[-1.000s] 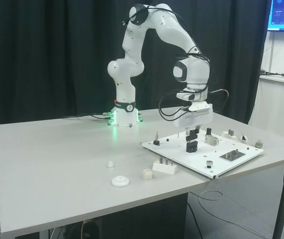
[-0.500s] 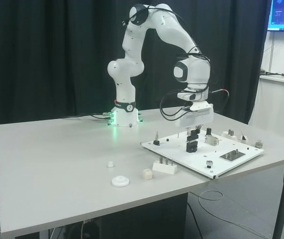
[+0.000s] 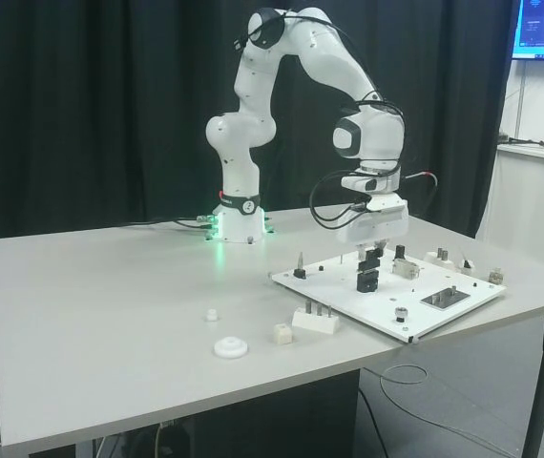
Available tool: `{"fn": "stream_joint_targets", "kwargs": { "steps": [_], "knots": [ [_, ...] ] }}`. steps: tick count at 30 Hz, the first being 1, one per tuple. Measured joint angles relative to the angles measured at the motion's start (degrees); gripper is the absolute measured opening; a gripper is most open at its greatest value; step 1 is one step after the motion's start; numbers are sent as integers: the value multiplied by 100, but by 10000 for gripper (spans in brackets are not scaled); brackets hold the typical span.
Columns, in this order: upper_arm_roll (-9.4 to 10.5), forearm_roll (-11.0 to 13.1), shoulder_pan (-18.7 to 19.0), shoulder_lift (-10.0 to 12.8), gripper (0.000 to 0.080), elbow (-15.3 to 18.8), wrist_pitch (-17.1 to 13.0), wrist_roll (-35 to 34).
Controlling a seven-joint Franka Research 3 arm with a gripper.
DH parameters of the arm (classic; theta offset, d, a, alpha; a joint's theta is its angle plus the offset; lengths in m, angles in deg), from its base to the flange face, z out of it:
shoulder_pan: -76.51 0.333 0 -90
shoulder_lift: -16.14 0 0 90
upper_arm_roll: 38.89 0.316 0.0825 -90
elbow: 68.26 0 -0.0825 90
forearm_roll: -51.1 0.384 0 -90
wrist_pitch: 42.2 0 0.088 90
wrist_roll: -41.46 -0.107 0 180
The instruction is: Insert D-SUB.
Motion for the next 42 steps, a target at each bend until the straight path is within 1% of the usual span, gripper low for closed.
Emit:
{"fn": "stream_joint_targets", "kwargs": {
  "steps": [9,18,42],
  "knots": [
    [-2,-34,-4,5,383,46,-90,5],
    [2,-35,-4,18,383,64,-140,156],
    [7,-29,-4,26,383,64,-168,307]
  ]
}}
